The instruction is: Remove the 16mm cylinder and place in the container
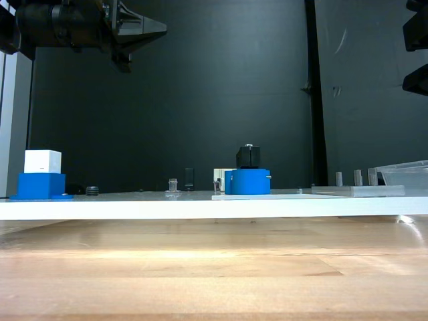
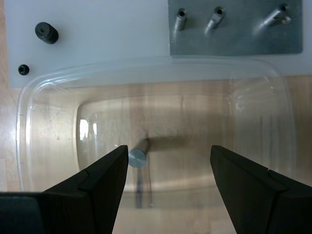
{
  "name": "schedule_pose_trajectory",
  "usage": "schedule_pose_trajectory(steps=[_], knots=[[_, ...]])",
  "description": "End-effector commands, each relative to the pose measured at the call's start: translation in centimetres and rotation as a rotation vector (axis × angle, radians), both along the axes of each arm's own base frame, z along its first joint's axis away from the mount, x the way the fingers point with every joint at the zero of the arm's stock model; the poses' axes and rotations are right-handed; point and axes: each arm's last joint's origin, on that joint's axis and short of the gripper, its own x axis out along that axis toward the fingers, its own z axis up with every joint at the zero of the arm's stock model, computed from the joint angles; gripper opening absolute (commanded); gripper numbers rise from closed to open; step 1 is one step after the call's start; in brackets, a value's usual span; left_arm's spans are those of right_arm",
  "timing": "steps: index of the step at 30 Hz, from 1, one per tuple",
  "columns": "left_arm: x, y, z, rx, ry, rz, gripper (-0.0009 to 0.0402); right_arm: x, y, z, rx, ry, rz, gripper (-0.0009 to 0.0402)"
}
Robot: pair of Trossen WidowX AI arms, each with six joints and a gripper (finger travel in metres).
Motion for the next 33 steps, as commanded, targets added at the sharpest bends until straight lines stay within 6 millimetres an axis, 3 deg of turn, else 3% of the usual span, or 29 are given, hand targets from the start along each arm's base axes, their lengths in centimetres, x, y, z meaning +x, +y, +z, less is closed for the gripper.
schedule_pose_trajectory(steps=[1,8,16,30,33], knots=[[0.0,0.0,0.0,0.000,-0.001,0.000,0.0000,-0.1,-0.1,0.1,0.001,0.004,-0.004,0.0236],[0.0,0.0,0.0,0.000,-0.001,0.000,0.0000,-0.3,-0.3,0.3,-0.022,-0.028,-0.009,0.0219],[0.0,0.0,0.0,0.000,-0.001,0.000,0.0000,0.2,-2.0,2.0,-0.060,-0.254,-0.050,0.0153],[0.0,0.0,0.0,0.000,-0.001,0.000,0.0000,5.8,-6.3,5.0,-0.084,-0.745,0.026,-0.0002],[0.0,0.0,0.0,0.000,-0.001,0.000,0.0000,6.9,-7.1,5.4,-0.106,-0.832,0.016,0.0007]])
